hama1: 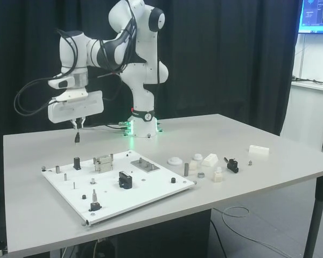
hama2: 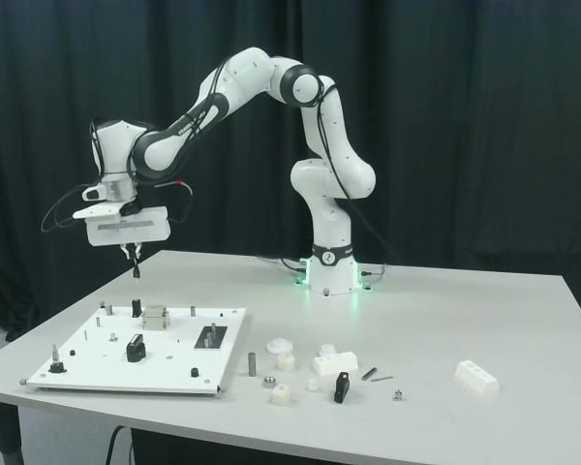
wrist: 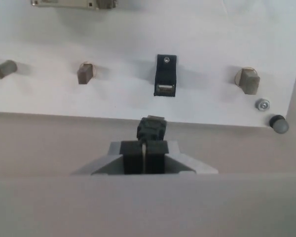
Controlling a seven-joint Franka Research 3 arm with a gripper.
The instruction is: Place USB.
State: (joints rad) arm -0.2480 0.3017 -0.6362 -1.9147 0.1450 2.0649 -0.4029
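Two jaws [wrist: 144, 154] pinching USB plug [wrist: 151, 129] | black socket [wrist: 166, 75] beyond, seemingly unobstructed | pegs [wrist: 85, 73] flank it

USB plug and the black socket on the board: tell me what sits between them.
Nothing. In the wrist view the gripper holds the USB plug short of the black socket; only bare grey table and white board lie between.

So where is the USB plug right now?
The USB plug is shut in the gripper, hanging in the air above the back edge of the white board, short of the black socket.
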